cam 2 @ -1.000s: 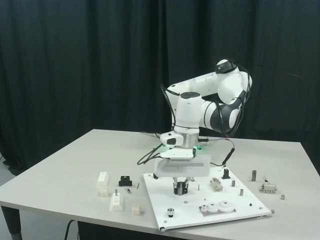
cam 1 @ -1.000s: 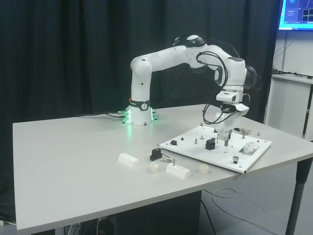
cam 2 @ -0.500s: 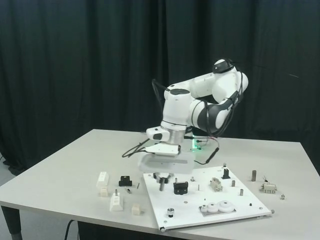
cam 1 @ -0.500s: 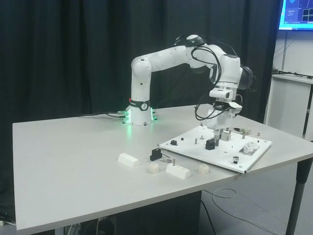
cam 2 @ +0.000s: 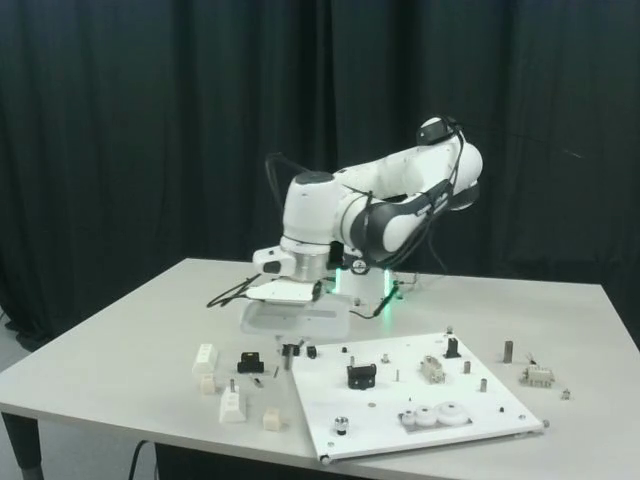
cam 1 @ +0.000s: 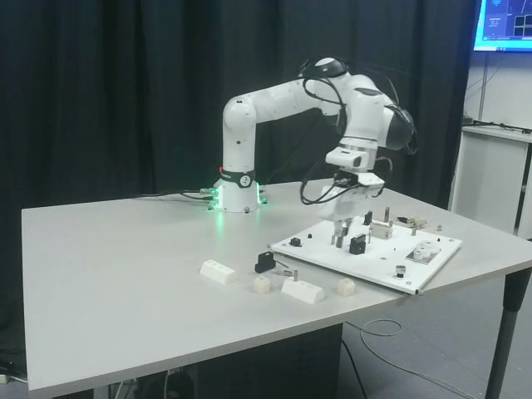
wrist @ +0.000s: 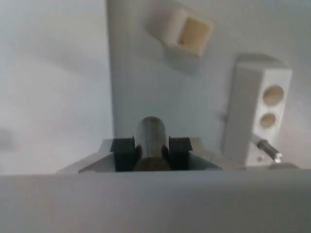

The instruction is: Place round peg 4.

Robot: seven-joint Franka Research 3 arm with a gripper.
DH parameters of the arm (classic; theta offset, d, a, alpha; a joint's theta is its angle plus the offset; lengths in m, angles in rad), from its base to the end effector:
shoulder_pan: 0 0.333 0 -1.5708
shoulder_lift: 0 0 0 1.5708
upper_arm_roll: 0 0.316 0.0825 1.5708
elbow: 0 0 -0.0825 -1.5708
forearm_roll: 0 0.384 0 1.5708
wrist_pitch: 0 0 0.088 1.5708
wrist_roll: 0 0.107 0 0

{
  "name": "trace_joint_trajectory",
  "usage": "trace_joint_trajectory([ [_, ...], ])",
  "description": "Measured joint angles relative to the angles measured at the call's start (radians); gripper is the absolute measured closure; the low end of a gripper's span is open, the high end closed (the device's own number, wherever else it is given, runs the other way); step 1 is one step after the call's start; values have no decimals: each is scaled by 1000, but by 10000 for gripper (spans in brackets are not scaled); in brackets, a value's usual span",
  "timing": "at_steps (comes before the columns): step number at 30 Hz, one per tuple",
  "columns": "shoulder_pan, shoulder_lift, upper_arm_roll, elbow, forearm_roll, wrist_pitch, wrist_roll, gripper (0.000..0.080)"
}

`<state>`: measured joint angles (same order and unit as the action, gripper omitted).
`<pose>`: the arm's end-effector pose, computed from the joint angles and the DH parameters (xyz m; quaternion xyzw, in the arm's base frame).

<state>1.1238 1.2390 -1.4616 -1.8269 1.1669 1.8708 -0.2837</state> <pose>0.6292 -0.0017 0.2857 0.9819 -0.1727 0.0287 0.0721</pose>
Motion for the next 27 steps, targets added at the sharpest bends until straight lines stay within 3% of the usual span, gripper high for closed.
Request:
trace_joint_trajectory([
  [5, -33, 2, 0, -5, 13, -31, -35, 658],
  [14, -81, 30, 8, -7, 77, -55, -93, 658],
  [27, -125, 43, 59, -4, 123, -52, -123, 658],
])
